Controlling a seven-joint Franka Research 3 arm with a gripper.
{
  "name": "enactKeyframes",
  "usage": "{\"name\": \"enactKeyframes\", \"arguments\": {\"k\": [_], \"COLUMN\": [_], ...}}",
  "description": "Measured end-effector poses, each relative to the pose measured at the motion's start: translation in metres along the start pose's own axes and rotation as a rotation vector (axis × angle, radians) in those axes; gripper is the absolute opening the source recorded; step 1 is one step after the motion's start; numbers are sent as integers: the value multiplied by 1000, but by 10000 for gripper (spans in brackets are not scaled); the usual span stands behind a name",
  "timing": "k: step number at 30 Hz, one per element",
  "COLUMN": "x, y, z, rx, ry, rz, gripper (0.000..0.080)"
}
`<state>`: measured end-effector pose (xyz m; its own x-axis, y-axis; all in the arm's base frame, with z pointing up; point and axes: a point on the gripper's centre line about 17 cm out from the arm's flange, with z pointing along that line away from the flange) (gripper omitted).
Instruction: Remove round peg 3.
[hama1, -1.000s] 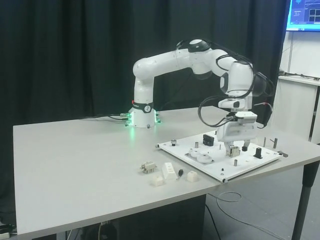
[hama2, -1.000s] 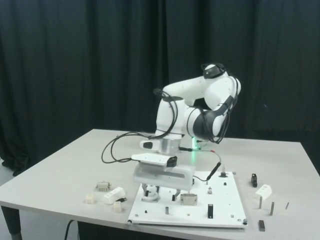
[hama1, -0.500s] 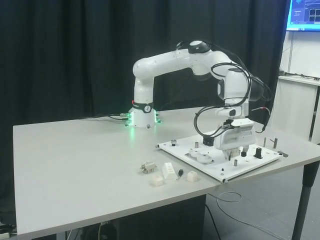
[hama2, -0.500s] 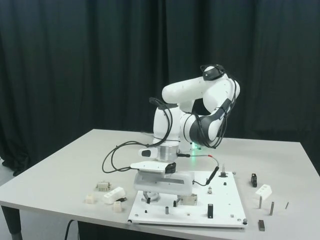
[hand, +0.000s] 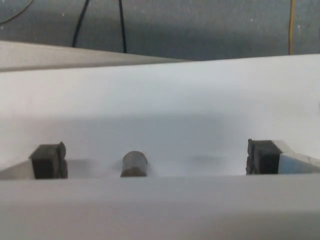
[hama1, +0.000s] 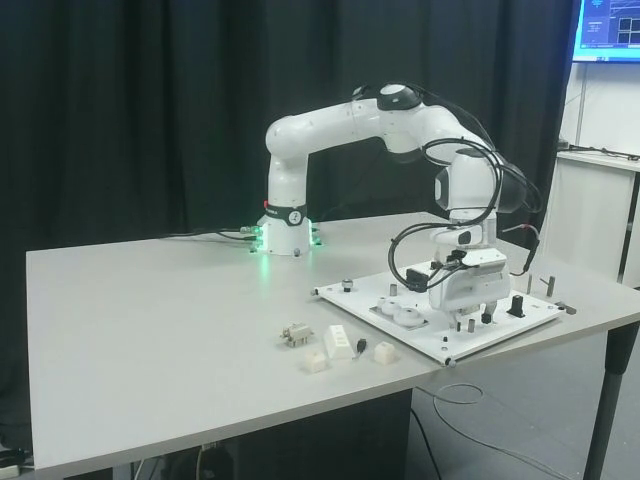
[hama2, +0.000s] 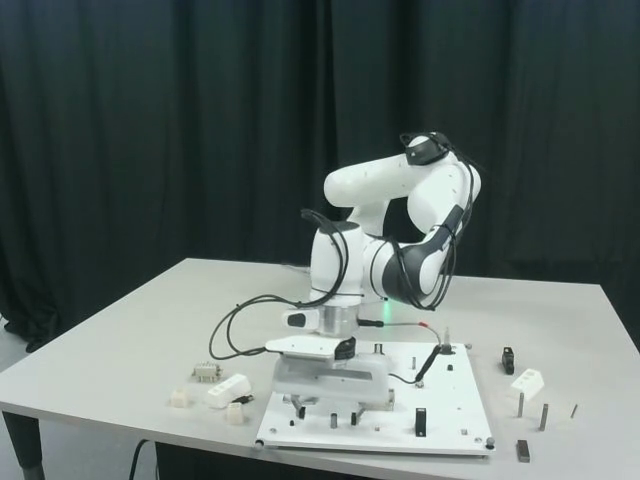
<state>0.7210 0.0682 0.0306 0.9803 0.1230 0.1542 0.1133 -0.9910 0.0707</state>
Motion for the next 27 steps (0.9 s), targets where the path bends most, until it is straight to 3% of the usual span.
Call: {"name": "enactKeyframes", "arguments": {"k": [7,8,13,14,23,24,27], "x": [-3,-3,-5,-5,-7,-7,-7], "y": [-2,-2,-3,-3,-10,-11,-11], "z": [5,5,7,7,9,9,9], "rx": [4,5,13,17,54,56,57], "ry": [-4,-5,-5,-5,-4,-4,-4], "rz": [2,2,11,15,38,39,39], "gripper": [800,682,682,521,521,146,146]}}
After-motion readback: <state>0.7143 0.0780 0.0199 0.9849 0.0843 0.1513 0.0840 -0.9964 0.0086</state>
